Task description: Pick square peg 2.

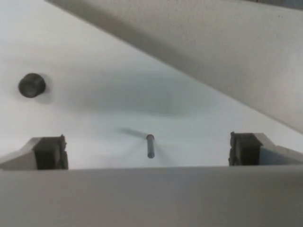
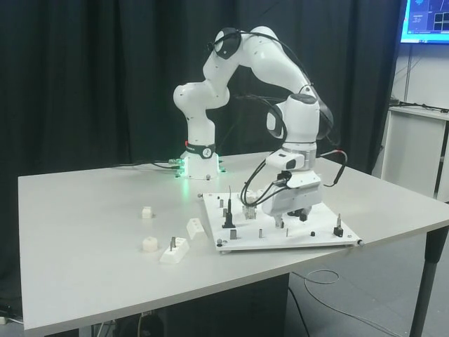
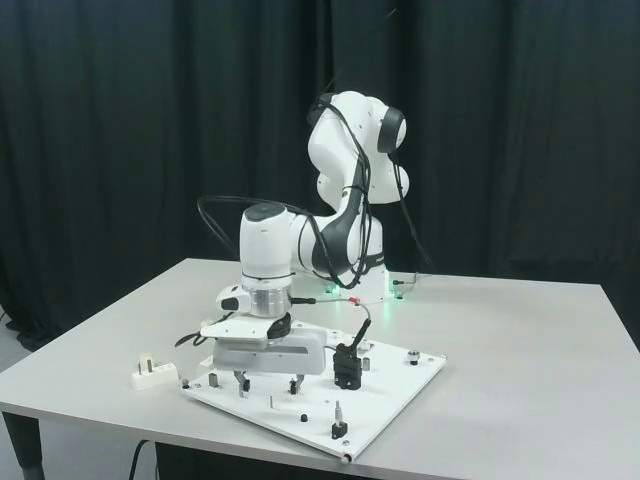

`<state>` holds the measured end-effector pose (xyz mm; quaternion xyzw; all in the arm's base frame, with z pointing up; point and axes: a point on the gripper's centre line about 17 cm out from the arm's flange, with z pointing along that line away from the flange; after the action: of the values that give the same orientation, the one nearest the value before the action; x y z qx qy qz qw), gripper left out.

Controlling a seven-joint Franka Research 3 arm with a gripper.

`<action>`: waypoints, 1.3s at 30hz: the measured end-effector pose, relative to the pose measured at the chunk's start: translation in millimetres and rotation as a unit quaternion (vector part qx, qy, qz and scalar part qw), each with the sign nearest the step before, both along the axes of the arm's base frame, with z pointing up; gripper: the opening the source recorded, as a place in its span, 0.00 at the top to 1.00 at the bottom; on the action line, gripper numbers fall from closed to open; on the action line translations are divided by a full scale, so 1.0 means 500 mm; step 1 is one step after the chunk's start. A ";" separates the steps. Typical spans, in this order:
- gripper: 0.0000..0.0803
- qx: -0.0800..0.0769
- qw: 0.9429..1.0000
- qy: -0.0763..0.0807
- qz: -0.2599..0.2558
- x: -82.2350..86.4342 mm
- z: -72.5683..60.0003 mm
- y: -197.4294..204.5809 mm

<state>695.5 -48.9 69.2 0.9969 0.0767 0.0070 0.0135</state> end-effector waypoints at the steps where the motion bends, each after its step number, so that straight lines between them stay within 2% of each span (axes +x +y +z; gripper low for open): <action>1: 0.06 0.000 1.000 0.000 0.000 0.001 0.004 0.000; 3: 0.06 -0.001 1.000 0.000 -0.001 0.003 0.011 0.000; 4: 0.02 -0.002 1.000 0.001 -0.002 0.002 0.013 -0.001; 12: 0.01 -0.008 1.000 0.004 -0.010 0.006 0.029 -0.004; 24: 0.00 -0.013 1.000 0.001 -0.024 0.011 0.036 -0.013; 39: 0.00 -0.012 0.998 -0.006 -0.069 0.019 0.045 -0.031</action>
<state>705.0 -64.4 91.8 0.9996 0.0074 0.0108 0.0267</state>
